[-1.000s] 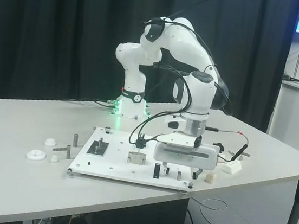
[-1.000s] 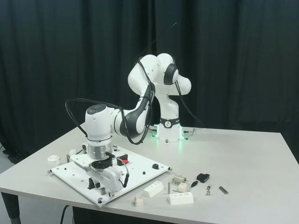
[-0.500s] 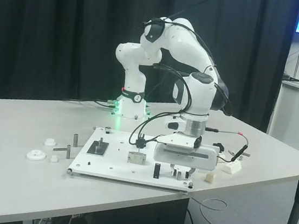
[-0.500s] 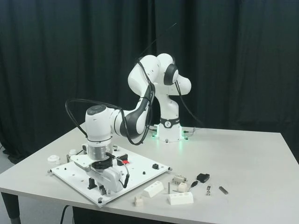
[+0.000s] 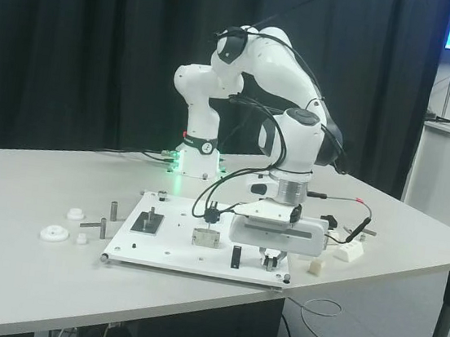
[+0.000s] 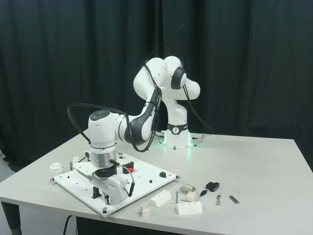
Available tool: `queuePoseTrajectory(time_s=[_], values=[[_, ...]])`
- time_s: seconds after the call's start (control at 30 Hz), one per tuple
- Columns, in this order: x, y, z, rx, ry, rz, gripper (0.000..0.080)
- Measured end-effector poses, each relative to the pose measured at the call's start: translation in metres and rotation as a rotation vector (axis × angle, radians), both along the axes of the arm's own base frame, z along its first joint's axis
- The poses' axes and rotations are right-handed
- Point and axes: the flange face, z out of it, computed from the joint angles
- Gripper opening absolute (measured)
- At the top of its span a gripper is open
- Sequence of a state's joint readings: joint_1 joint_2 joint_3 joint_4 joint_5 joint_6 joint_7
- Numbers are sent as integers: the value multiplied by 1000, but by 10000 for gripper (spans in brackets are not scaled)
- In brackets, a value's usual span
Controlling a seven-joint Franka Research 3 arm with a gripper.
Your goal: Remove square peg 4.
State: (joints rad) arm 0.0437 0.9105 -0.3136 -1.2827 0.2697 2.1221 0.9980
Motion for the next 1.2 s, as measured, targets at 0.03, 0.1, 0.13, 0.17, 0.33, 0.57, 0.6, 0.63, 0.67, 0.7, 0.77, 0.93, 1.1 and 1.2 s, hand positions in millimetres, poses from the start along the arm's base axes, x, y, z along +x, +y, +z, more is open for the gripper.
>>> queuePoseTrajectory(time_s=[0.03,0.1,0.13,0.17,0.33,0.57,0.6,0.63,0.67,0.7,0.77,0.93,1.1,1.2], values=[[0,0,0,0,0,0,96],[0,0,0,1,0,-1,96],[0,0,0,1,0,-1,96],[0,0,0,2,0,-2,96],[0,-1,1,6,-1,-11,96],[-1,-2,3,11,-4,-20,96],[-1,-2,3,12,-4,-20,96],[-1,-2,3,12,-5,-20,96],[-1,-2,3,12,-5,-20,96],[-1,-2,4,12,-5,-21,95],[-1,-2,4,13,-6,-21,95],[-1,-2,4,13,-10,-23,95],[-2,-2,5,12,-13,-23,95],[-2,-1,7,12,-15,-22,95]])
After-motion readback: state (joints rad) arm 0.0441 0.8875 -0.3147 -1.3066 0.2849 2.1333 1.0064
